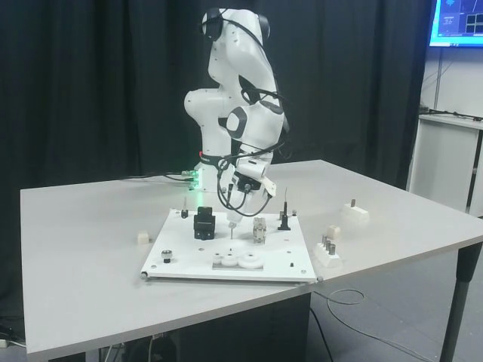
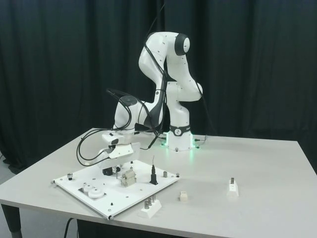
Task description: Insert square peg 1.
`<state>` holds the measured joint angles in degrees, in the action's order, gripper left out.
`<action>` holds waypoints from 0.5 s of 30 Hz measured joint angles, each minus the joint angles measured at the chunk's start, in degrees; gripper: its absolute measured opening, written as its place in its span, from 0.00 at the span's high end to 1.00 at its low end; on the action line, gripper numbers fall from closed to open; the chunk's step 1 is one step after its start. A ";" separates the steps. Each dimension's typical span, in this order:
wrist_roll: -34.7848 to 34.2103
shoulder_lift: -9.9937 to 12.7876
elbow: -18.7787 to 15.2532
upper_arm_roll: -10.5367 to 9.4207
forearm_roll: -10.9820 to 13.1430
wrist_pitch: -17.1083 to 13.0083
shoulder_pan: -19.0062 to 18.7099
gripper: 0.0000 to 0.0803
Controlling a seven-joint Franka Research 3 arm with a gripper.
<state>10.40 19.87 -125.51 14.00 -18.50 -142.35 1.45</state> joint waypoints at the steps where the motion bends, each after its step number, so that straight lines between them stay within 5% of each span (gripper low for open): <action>1: 0.07 0.00 0.00 0.00 0.00 0.01 -0.03 0.96; 15: 0.16 -0.78 0.15 -0.01 0.00 0.99 -0.93 0.96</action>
<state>10.56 19.09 -125.36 13.99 -18.50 -141.35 0.52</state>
